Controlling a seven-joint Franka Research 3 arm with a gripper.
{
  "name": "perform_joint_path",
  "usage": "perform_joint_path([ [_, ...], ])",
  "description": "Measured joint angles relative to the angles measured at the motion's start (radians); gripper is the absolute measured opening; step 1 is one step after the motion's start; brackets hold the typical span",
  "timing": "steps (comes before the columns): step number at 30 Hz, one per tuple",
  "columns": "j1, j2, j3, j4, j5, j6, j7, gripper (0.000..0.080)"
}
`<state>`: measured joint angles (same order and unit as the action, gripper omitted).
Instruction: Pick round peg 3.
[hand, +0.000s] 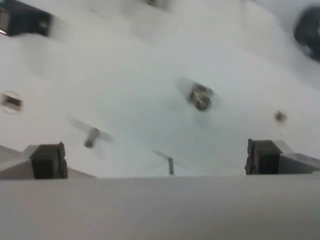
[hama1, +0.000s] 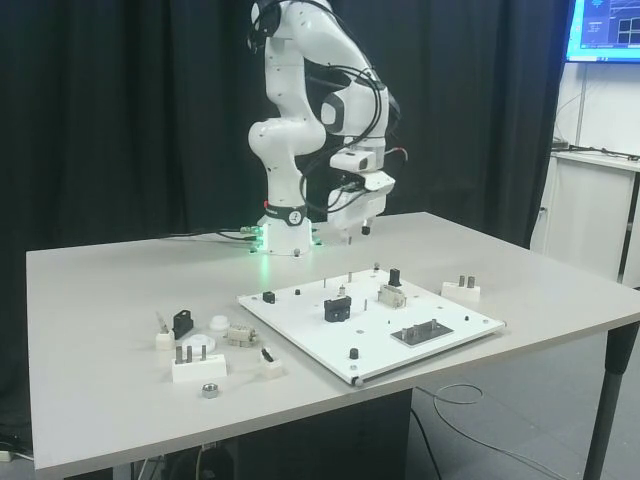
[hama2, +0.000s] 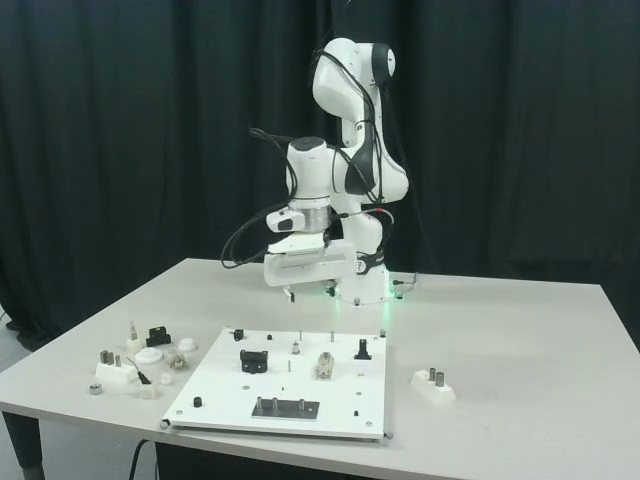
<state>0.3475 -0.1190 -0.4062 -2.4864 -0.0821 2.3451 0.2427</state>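
Note:
My gripper (hama1: 352, 232) hangs open above the far edge of the white board (hama1: 440, 345), holding nothing. The second room view shows the gripper (hama2: 311, 293) over the board's (hama2: 220, 400) back edge. Grey round pegs stand in two white holder blocks. One holder (hama1: 461, 289) (hama2: 433, 386) sits on the table beside the board, the other holder (hama1: 197, 362) (hama2: 115, 368) on the opposite side among loose parts. I cannot tell which peg is number 3. In the wrist view the fingertips (hand: 48, 161) stand wide apart over the board, with a metal stud (hand: 201, 96) below them.
The board carries black fixtures (hama1: 336, 311), thin upright pins (hand: 91, 137) and a grey plate (hama1: 416, 333). Small parts, a nut (hama1: 210, 390) and a black clip (hama1: 183, 323), lie near the second holder. The arm's base (hama1: 285, 235) stands behind the board.

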Motion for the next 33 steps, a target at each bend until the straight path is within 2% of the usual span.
perform_joint_path([
  [5,0.022,0.001,0.026,0.004,0.038,0.007,-0.039,0.08],
  [10,0.052,0.007,0.057,0.006,0.056,0.026,-0.046,0.08],
  [17,0.093,0.033,0.108,0.013,0.092,0.068,-0.045,0.08],
  [23,0.122,0.081,0.164,0.035,0.12,0.121,-0.028,0.08],
  [33,0.146,0.183,0.262,0.095,0.152,0.199,0.017,0.08],
])
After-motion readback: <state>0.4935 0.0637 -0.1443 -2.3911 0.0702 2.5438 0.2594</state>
